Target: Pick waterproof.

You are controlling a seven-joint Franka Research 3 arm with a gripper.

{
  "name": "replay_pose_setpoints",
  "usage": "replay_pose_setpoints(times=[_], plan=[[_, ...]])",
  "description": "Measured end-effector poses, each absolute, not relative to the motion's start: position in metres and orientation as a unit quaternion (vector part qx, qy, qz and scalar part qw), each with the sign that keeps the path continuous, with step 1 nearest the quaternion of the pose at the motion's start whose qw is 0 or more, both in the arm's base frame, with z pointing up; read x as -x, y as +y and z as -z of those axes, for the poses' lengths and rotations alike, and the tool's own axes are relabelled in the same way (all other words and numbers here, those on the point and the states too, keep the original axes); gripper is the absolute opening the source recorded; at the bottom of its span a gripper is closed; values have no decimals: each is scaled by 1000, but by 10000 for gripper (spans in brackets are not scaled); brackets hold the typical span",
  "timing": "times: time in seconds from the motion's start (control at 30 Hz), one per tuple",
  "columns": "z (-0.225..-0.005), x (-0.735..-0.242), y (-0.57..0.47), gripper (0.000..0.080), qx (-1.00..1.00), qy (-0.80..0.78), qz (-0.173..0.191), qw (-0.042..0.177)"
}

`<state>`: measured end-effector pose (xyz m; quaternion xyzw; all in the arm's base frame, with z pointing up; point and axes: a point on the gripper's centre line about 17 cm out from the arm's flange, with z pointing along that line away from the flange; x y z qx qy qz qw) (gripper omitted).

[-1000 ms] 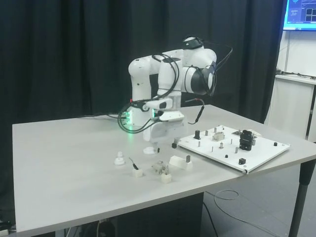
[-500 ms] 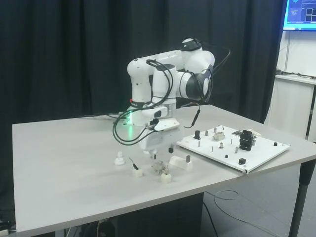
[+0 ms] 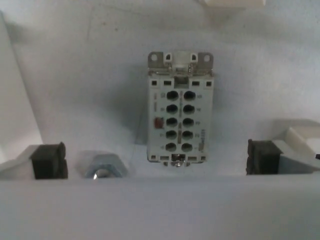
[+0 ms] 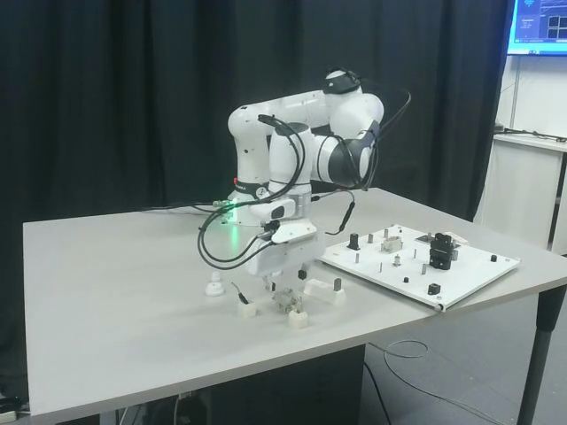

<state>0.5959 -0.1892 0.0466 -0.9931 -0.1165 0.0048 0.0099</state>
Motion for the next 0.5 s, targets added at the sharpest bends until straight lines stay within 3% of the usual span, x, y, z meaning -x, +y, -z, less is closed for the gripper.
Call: replay_pose_setpoints(times=[0.5], plan=[[-30, -602, -192, 800, 995, -101, 20, 8]])
